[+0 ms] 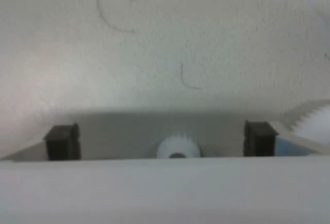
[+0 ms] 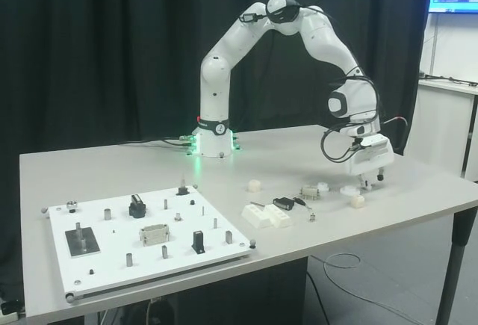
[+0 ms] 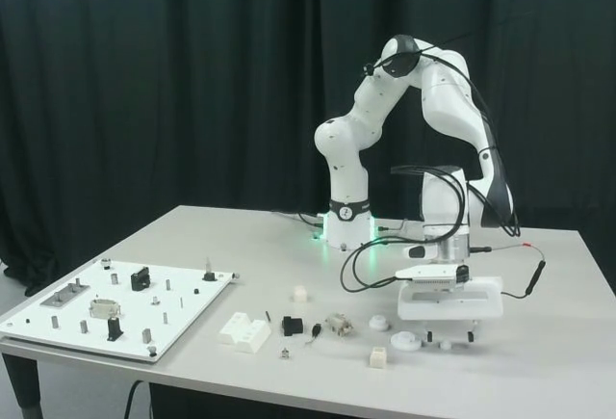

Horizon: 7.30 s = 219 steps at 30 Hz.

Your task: Remove square peg 4.

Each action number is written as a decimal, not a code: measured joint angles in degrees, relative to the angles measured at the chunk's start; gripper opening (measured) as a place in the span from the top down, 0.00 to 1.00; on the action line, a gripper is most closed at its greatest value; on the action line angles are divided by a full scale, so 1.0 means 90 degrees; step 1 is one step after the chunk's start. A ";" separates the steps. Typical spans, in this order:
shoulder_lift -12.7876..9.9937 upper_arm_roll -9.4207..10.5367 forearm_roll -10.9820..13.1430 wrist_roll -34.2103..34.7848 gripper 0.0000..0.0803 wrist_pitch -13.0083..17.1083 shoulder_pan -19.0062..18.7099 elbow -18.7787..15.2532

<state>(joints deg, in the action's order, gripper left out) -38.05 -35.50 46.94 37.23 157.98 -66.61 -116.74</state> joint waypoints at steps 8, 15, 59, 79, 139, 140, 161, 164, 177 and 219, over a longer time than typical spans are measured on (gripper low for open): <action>0.0011 -0.0087 0.0000 0.0030 0.02 -0.0151 -0.0003 0.0109; 0.0016 -0.0154 -0.0005 0.0041 0.01 -0.0301 -0.0005 0.0183; 0.0032 -0.0897 -0.0049 0.0527 0.00 -0.1225 -0.0098 0.0473; -0.0031 -0.1719 -0.0363 0.0363 0.00 -0.1378 -0.0060 0.0458; -0.0123 -0.0276 -0.0983 -0.3629 0.00 -0.1876 0.5799 0.2086; -0.0128 -0.0152 -0.1033 -0.3635 0.00 -0.1880 0.5943 0.2147; -0.0870 0.0532 -0.1157 -0.3713 0.00 -0.1983 0.6915 0.3082; -0.1002 0.0568 -0.1150 -0.3712 0.00 -0.1990 0.6983 0.3201; -0.1317 0.0821 -0.1149 -0.3715 0.00 -0.2306 0.7411 0.3649; -0.1678 0.0835 -0.1147 -0.3811 0.88 -0.2581 0.7576 0.4074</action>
<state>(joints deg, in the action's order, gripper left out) -53.15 -27.98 36.62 2.93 134.75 1.57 -80.08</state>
